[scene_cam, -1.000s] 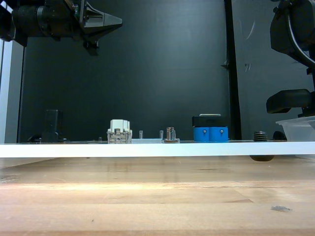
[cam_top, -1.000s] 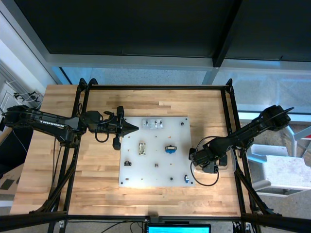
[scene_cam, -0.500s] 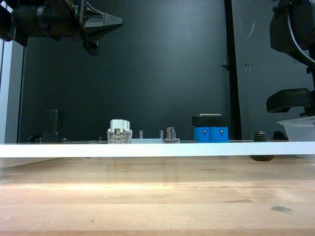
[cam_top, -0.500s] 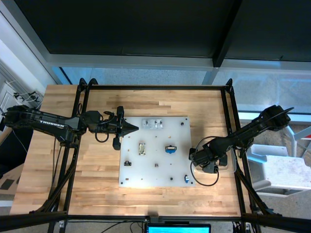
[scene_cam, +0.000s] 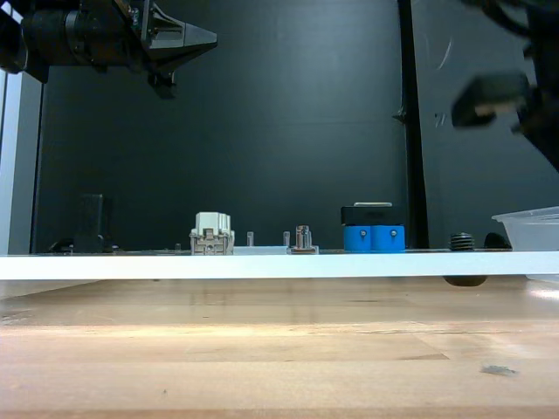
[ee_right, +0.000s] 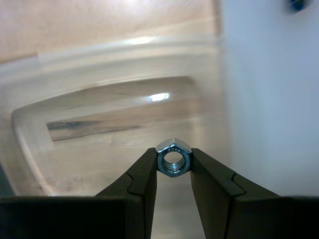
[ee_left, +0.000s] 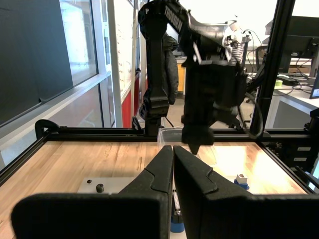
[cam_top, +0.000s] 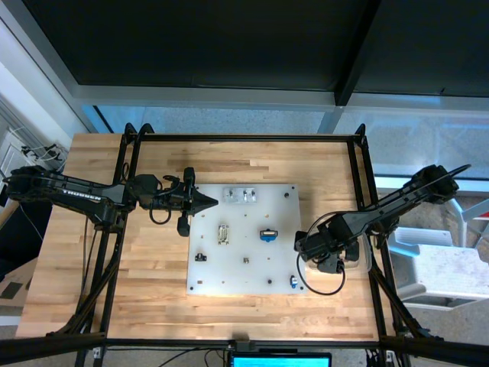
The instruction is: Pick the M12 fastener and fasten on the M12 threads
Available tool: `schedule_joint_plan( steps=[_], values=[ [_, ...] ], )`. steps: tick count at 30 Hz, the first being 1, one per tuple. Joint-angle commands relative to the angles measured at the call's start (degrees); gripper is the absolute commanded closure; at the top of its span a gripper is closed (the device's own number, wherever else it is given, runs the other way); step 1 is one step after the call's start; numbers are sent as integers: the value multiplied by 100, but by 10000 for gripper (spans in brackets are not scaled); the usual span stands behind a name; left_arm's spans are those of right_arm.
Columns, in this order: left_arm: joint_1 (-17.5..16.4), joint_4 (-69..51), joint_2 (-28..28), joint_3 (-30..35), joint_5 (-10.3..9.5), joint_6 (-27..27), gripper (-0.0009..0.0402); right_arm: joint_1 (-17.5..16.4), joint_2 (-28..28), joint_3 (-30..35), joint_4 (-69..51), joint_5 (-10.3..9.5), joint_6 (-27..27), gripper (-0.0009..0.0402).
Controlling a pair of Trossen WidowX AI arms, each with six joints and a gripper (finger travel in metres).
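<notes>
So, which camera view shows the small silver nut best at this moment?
The right wrist view: the nut sits gripped in the right gripper over the clear tray. In the high, low and left wrist views the nut cannot be made out. The left gripper hangs shut by the far left edge of the board.

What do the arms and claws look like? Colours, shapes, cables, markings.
Left arm and right arm are matte black with white TROSSEN lettering. Left claw, over the board at its far-left edge: two black wedge fingers tapering to a point. Right claw, over the clear tray: slim black angled fingers. A black cable loops by each wrist.
</notes>
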State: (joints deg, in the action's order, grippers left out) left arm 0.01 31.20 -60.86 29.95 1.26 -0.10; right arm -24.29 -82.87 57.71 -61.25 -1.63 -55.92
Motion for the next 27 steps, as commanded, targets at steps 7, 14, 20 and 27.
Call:
schedule_joint_plan(
  steps=[7, 14, 20, 27],
  values=[
    [0, 2, 0, 0, 0, 0, 393, 31, -380, 1051, -433, 20, -181, 339],
    [0, 0, 0, 0, 0, 0, 393, 31, -1137, 1845, -553, 28, -181, 339],
    [0, 0, 0, 0, 0, 0, 393, 31, -1779, 2494, -560, 31, -188, 339],
    [0, 0, 0, 0, 0, 0, 393, 15, -2293, 3049, -568, 55, -221, 339]
  ],
)
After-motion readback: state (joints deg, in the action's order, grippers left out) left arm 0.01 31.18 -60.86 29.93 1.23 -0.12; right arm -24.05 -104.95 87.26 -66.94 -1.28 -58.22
